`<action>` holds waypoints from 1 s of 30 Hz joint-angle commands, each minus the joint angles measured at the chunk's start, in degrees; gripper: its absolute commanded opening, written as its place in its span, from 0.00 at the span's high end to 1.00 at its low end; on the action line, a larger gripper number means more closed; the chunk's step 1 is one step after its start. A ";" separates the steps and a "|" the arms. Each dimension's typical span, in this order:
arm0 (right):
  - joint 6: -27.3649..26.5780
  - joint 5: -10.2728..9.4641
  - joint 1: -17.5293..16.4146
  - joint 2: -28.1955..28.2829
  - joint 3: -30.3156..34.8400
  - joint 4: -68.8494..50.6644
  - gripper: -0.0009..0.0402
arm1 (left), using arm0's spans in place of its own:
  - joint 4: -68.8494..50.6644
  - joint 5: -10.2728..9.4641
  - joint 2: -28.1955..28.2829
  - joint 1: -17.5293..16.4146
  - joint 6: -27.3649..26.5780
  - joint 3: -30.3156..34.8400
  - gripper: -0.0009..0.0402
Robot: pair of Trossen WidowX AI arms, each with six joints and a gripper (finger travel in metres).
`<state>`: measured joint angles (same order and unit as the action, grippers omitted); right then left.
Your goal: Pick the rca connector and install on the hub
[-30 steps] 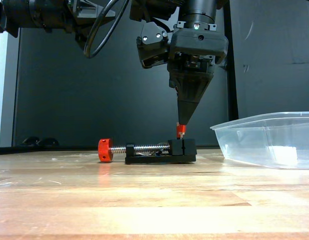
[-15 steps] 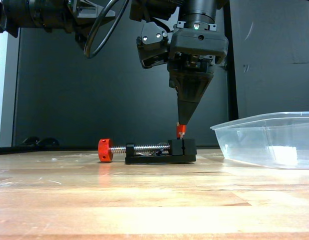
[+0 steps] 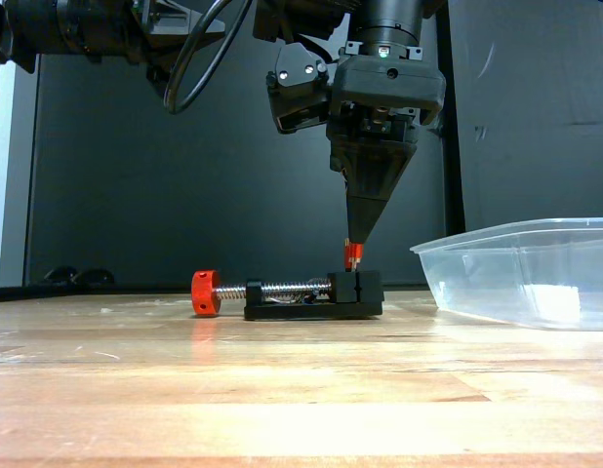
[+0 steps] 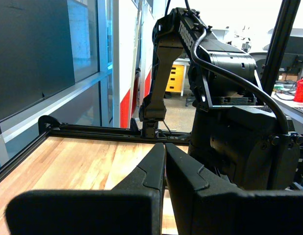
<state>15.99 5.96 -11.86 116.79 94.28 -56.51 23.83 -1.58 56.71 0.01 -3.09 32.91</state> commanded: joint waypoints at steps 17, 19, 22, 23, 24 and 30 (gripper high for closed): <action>0.04 -0.17 0.00 -2.08 1.20 -3.96 0.98 | 0.02 0.02 0.02 0.00 0.00 0.02 0.98; 0.02 -0.13 0.00 -2.23 2.89 -6.71 0.98 | 0.02 0.02 0.02 0.00 0.00 0.02 0.98; -0.04 -0.15 0.00 -2.23 5.49 -9.31 0.98 | 0.02 0.02 0.02 0.00 0.00 0.02 0.98; -0.04 -0.20 0.00 -2.23 6.29 -9.97 0.98 | 0.02 0.02 0.02 0.00 0.00 0.02 0.98; -0.11 -0.17 0.02 -2.23 7.08 -10.62 0.98 | 0.02 0.02 0.02 0.00 0.00 0.02 0.98; -0.42 -0.20 0.50 -1.95 9.46 -13.88 0.98 | 0.02 0.02 0.02 -0.02 0.00 0.02 0.98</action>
